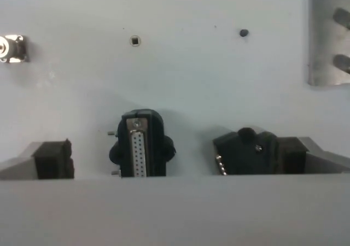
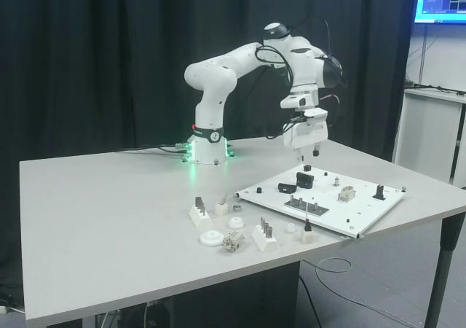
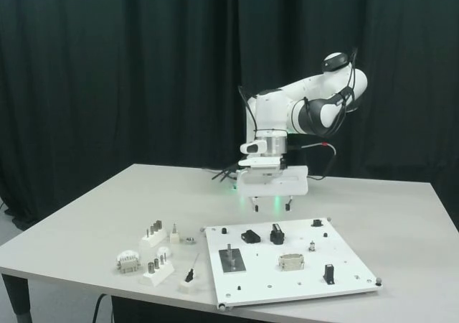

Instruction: Pick D-SUB.

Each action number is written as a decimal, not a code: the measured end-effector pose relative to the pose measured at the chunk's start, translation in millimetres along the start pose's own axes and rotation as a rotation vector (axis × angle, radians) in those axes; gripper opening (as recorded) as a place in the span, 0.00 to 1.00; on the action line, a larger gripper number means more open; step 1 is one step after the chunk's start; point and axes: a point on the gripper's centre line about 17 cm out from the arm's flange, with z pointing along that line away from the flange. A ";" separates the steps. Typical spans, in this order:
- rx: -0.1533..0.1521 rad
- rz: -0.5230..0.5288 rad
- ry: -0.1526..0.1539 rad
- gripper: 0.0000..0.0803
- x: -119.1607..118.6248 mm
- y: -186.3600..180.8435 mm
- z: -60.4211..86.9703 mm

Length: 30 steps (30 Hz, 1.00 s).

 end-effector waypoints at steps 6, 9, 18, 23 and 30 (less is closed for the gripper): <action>0.000 0.002 -0.002 1.00 -0.2 3.5 -8.6; 0.000 0.003 0.000 1.00 0.5 4.7 -11.6; -0.003 0.013 0.013 1.00 3.8 8.3 -18.1; -0.007 0.023 0.016 1.00 4.6 11.1 -21.2; -0.012 0.028 0.016 1.00 4.7 14.4 -23.7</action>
